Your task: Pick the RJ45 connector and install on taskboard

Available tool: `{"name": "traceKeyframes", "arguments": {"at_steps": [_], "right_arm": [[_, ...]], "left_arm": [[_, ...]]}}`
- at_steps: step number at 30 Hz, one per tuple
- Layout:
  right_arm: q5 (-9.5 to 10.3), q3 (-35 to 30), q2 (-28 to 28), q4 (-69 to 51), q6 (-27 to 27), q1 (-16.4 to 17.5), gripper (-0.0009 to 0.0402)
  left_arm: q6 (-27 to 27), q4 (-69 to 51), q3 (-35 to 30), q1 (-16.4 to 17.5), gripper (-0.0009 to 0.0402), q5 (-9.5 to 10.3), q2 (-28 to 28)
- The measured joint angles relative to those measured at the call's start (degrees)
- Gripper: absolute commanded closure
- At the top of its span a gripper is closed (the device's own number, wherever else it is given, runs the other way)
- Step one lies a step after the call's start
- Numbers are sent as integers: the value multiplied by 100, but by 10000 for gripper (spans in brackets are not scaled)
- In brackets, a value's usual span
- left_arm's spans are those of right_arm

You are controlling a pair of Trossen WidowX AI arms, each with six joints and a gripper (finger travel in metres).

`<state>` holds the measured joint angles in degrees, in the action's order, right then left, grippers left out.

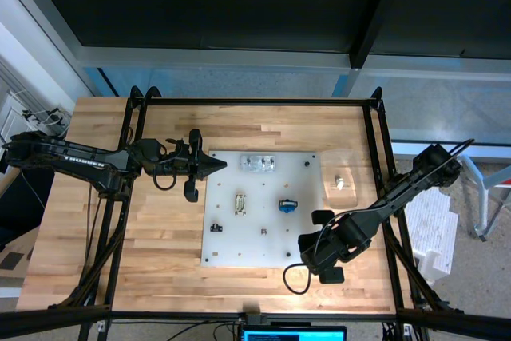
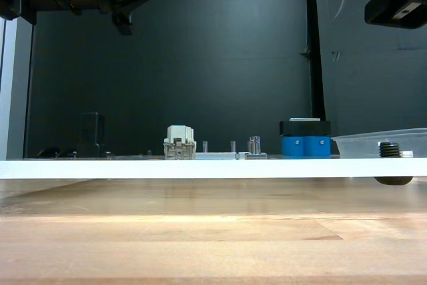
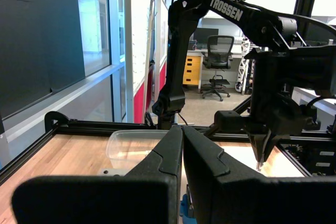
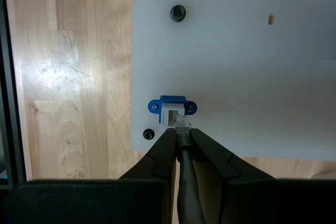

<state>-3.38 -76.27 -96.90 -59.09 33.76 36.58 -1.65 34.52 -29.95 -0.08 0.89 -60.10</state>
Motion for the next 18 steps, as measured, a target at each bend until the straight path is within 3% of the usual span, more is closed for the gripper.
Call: {"name": "traceKeyframes", "arguments": {"at_steps": [18], "right_arm": [[4,184,-39,304,92,68,393]], "left_arm": [[0,-2,2,0,393,0,0]]}}
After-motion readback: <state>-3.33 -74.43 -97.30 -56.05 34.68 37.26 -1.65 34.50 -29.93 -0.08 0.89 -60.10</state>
